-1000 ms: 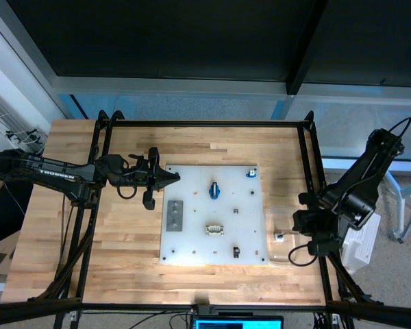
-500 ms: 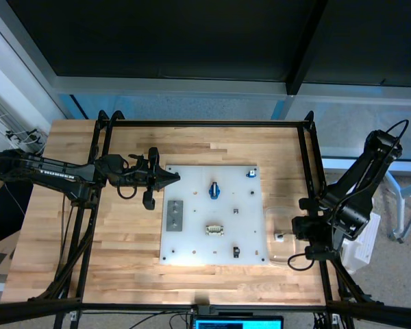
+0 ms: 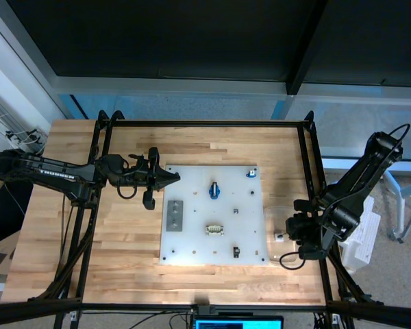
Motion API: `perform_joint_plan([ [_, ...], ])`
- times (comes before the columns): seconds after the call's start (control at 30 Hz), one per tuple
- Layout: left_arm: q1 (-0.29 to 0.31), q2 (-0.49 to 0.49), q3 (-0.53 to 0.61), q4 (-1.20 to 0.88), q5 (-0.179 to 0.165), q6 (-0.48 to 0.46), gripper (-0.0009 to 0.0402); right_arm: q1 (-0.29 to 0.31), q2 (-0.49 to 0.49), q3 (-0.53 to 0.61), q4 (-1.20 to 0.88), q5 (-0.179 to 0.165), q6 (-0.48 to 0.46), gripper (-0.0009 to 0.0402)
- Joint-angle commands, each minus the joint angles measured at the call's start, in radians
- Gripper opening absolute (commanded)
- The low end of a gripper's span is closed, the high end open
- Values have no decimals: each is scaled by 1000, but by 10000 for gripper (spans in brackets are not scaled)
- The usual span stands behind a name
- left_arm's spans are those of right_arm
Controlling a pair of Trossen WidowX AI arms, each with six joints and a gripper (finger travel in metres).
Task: Pick the USB connector and install on taskboard
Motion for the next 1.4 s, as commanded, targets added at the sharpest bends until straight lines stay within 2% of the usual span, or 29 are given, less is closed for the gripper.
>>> perform_joint_plan([
  [0.03,0,0,0,0,0,0,0,-22,21,0,2,-13,-22,142],
  [0.5,0,0,0,0,0,0,0,-57,55,-43,80,-13,-53,142],
  [0.63,0,0,0,0,0,0,0,-61,79,-44,103,-26,-61,142],
  [1.07,0,0,0,0,0,0,0,-81,150,-60,170,-35,-81,142],
  [1.4,0,0,0,0,0,0,0,-107,157,-88,193,-37,-84,142],
])
